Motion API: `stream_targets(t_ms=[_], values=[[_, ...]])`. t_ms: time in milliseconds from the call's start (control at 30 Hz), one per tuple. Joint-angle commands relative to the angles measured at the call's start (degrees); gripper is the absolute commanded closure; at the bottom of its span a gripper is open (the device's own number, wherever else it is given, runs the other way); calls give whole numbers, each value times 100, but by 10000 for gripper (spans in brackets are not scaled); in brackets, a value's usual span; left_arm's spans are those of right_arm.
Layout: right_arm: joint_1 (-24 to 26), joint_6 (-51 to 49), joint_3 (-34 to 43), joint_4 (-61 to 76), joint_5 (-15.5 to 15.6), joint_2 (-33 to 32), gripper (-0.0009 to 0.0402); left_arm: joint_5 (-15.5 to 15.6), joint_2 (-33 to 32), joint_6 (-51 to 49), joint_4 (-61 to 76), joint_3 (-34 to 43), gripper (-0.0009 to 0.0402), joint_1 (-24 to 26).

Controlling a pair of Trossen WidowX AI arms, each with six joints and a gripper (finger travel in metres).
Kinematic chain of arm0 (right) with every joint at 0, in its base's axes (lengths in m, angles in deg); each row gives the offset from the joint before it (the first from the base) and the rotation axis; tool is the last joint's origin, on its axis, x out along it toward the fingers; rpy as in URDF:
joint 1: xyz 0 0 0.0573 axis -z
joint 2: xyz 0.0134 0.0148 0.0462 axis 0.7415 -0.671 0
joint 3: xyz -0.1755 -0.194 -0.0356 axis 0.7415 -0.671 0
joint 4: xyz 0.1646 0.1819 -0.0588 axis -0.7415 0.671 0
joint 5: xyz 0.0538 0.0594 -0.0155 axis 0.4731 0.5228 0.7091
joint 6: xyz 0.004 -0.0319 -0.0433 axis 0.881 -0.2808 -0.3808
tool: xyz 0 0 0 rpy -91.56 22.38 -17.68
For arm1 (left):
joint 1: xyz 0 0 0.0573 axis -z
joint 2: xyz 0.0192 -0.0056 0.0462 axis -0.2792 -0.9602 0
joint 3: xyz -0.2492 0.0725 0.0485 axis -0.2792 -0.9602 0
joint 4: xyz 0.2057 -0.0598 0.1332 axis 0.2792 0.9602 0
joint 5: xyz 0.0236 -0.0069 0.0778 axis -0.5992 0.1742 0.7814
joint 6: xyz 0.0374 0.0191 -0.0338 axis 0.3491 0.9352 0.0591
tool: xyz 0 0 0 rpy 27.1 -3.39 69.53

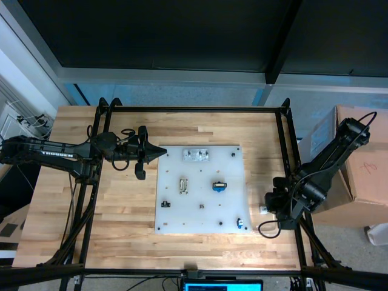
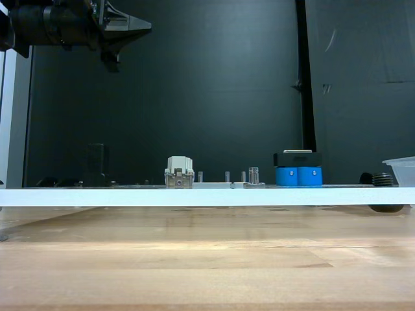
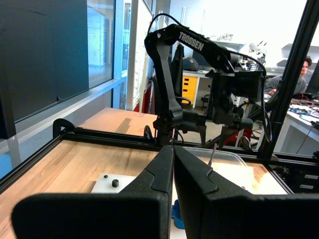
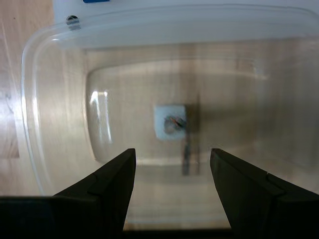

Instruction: Pick the RJ45 connector and install on the taskboard

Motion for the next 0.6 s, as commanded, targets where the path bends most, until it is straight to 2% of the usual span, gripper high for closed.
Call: stream_targets(t_ms=[33, 200, 600], values=[[2, -66, -160, -391, -48, -103, 198, -2, -2, 2, 0, 0, 393, -2], [2, -50, -514, -977, -50, -105, 213, -2, 0, 2, 0, 0, 393, 0], [2, -68, -903, -1360, -153, -105, 251, -2, 0, 2, 0, 0, 393, -2]])
